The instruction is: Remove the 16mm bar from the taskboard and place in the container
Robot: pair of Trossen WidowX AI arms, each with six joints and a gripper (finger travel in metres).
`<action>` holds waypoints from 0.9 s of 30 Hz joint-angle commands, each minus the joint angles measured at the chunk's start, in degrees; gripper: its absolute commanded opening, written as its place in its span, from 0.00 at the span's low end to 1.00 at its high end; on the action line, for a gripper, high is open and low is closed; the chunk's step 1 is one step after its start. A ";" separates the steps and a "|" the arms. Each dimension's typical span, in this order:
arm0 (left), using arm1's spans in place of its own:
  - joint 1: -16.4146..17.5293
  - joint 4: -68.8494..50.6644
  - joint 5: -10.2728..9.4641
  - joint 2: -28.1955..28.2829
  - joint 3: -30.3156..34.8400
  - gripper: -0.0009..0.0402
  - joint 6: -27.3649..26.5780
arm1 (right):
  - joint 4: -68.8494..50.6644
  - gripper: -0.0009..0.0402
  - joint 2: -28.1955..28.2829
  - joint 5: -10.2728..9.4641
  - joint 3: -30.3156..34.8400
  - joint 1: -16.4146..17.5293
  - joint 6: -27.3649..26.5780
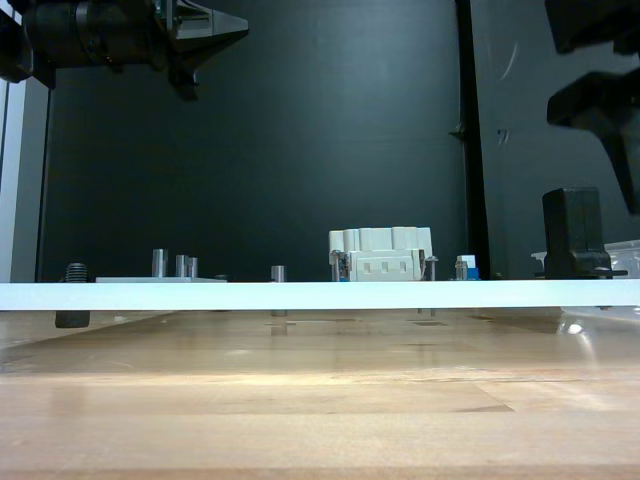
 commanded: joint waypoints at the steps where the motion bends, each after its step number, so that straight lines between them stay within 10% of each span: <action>1: 0.00 0.02 0.00 0.02 0.02 0.02 0.00 | 1.97 0.81 1.90 -0.28 -0.02 0.07 0.07; 27: 0.02 0.02 0.00 0.00 0.02 0.02 0.00 | 5.77 0.41 4.44 -0.26 -1.36 0.68 2.86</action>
